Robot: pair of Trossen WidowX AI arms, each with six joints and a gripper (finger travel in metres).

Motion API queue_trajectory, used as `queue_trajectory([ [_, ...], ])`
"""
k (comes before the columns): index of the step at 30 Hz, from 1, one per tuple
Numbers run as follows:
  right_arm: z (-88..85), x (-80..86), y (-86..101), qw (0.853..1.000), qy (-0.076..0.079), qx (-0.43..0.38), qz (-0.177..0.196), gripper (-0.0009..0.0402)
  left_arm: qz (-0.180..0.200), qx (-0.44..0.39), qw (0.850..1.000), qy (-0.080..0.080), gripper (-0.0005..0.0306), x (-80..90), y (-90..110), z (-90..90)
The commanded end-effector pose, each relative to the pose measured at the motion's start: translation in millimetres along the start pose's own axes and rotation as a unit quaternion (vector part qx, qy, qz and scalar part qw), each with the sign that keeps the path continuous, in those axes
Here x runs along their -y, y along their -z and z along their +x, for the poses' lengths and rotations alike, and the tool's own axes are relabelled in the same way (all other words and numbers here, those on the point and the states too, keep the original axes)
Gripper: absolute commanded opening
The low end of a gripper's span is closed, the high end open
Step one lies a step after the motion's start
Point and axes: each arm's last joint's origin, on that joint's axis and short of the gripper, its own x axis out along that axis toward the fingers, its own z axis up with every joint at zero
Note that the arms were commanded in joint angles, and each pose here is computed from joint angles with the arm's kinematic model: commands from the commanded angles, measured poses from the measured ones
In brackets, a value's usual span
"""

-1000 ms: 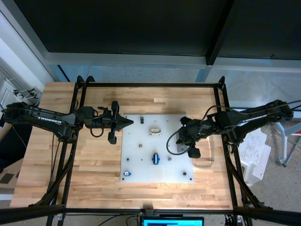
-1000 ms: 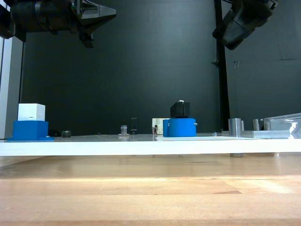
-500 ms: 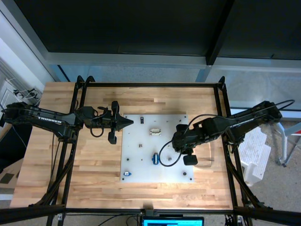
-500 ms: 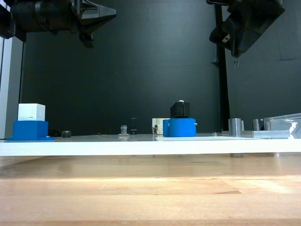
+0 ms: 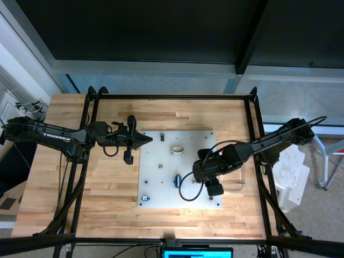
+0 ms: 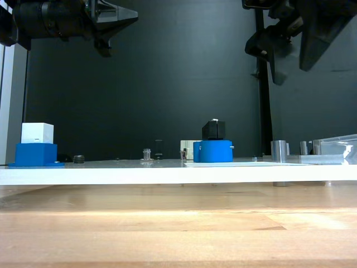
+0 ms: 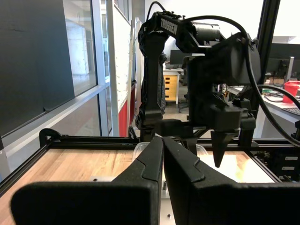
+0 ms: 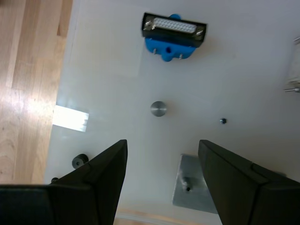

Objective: Remove the 16mm cylinder and place in the container

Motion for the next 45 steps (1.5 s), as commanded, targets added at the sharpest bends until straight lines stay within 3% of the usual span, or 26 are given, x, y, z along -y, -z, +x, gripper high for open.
queue_trajectory([
  [1,5.0,-3.8,-0.2,1.0,-0.001,-0.008,0.007,0.0219,0.0,0.0,1.0,0.0,0.0,0.0,-0.1,0.1],
  [28,69.0,-25.8,-8.0,0.998,0.002,-0.063,0.014,0.022,0.0,0.0,1.0,0.0,0.0,0.0,-0.1,0.1],
  [34,69.5,-26.5,-8.3,0.998,0.003,-0.059,0.018,0.0219,0.0,0.0,1.0,0.0,0.0,-0.1,-0.1,0.1],
  [45,91.9,-29.4,-8.8,0.997,-0.002,-0.078,0.027,0.0179,0.0,0.0,1.0,0.0,0.0,-0.1,-0.1,0.1],
])
